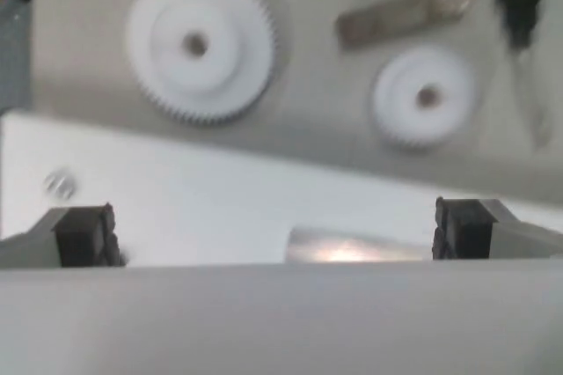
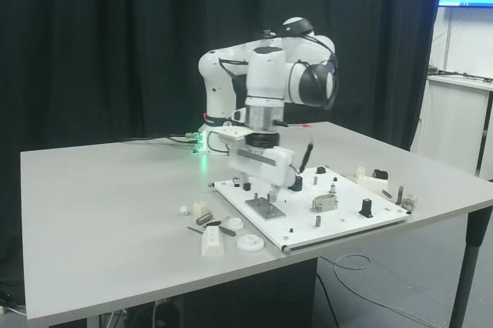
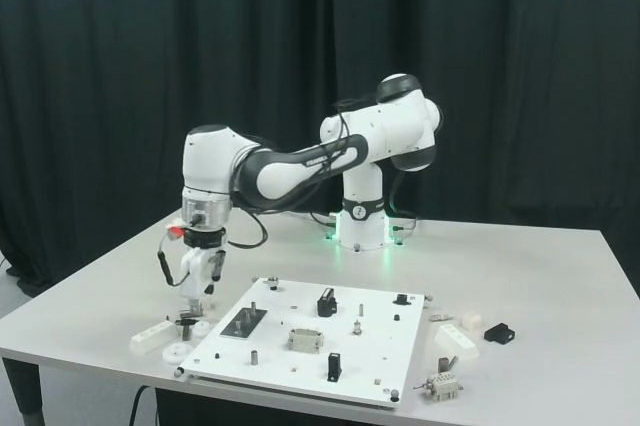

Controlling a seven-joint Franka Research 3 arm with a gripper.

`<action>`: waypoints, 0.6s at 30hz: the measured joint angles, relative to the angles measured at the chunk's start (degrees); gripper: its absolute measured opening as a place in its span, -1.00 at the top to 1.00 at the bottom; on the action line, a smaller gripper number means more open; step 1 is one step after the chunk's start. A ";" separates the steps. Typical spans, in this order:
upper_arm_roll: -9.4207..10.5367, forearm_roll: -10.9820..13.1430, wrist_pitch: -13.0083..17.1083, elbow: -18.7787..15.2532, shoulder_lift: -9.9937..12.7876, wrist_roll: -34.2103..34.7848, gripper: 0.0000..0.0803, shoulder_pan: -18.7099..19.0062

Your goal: Remove round peg 3.

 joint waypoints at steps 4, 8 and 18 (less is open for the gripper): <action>-0.04 -0.06 -0.83 1.58 0.01 2.27 -0.99 0.67; 0.00 -0.20 -1.74 3.43 0.02 3.88 -0.99 1.11; 1.58 -2.26 -2.03 8.65 0.07 7.45 -0.99 1.15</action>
